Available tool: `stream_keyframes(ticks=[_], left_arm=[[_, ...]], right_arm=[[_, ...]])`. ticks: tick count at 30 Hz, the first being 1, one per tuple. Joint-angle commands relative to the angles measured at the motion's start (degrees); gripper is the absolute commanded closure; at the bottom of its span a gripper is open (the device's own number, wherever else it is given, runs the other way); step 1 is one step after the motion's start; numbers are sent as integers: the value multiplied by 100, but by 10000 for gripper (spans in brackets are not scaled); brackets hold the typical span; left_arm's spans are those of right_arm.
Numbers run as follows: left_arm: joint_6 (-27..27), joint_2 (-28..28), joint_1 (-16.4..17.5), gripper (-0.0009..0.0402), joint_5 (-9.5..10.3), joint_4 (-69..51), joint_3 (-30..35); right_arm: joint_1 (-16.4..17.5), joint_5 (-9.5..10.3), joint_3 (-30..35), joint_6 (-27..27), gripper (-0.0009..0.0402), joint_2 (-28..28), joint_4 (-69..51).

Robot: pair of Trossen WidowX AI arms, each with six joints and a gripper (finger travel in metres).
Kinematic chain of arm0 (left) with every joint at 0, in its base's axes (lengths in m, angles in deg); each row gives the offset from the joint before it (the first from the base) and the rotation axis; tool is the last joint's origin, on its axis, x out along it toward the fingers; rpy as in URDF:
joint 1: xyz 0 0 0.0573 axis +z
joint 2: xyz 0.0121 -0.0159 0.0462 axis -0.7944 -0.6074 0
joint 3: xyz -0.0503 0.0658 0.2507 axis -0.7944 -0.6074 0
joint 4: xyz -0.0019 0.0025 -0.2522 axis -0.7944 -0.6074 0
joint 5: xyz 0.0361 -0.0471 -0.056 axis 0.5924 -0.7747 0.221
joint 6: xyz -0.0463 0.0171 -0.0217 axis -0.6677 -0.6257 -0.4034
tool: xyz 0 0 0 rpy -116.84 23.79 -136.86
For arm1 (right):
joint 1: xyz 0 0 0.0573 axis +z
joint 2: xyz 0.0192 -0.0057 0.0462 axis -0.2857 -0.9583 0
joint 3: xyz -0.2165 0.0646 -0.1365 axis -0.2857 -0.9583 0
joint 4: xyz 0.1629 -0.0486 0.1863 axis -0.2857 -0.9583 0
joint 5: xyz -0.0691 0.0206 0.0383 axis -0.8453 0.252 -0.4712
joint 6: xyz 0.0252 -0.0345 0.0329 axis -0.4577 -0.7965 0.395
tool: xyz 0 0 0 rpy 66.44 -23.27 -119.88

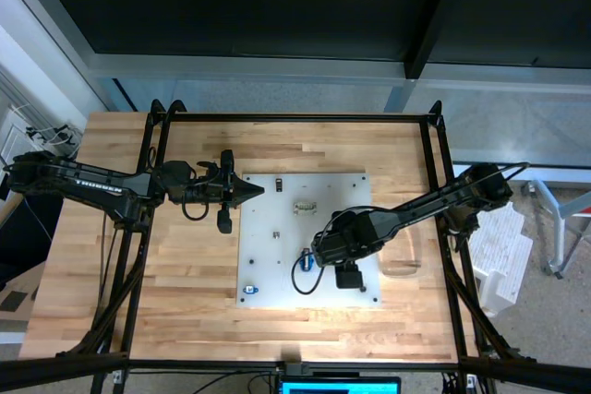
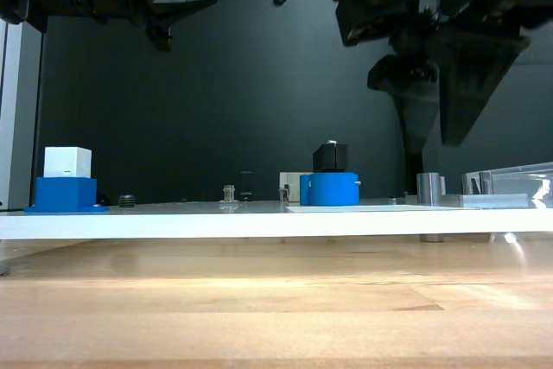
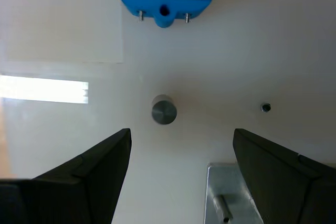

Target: Remove the 16mm cylinder and place in the container

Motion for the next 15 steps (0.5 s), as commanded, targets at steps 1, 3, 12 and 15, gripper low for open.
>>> stream_keyframes(ticks=[1, 3, 12, 15], left_arm=[[2, 0, 0, 393, 0, 0, 2], [2, 0, 2, 393, 0, 0, 2], [2, 0, 2, 393, 0, 0, 2], [2, 0, 2, 393, 0, 0, 2]], right_arm=[[22, 0, -17, -11, 125, -116, 157], [31, -2, -17, -11, 131, -197, 208], [55, 50, -203, -33, 155, -337, 546], [63, 48, -291, -33, 167, -337, 601]])
